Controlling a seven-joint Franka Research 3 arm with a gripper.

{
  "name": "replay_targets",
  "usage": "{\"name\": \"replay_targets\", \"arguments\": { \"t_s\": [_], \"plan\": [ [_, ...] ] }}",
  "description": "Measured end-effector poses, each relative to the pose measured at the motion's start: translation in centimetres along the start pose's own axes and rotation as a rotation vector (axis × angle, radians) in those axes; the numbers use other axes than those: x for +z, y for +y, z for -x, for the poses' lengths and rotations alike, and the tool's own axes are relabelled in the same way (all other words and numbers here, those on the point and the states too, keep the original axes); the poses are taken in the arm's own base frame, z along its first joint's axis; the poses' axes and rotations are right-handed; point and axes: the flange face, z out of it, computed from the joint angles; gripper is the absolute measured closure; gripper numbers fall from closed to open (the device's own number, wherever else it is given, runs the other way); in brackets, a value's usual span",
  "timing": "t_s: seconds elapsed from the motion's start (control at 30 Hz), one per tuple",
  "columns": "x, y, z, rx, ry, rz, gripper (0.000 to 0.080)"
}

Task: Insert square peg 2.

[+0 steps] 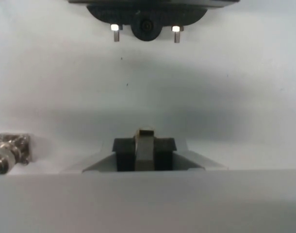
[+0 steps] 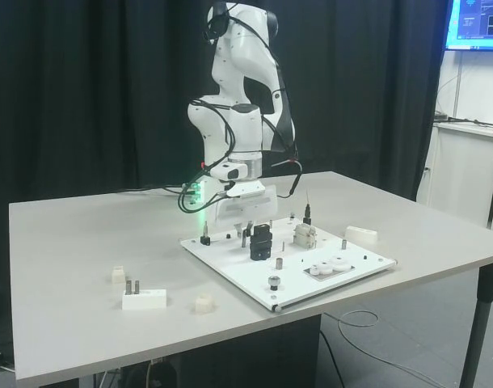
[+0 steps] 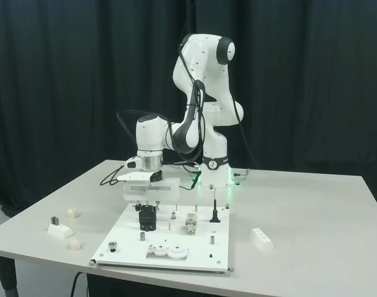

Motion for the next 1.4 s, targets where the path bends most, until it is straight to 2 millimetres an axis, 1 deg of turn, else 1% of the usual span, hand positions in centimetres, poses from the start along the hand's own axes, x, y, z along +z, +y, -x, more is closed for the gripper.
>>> {"name": "replay_targets", "arguments": {
  "t_s": [0.67,1.4],
  "plan": [
    [0.00,-0.88,0.08,-0.013,0.016,-0.007,0.0728],
    [0.02,-0.74,0.00,0.002,0.020,-0.012,0.0728]
  ]
}}
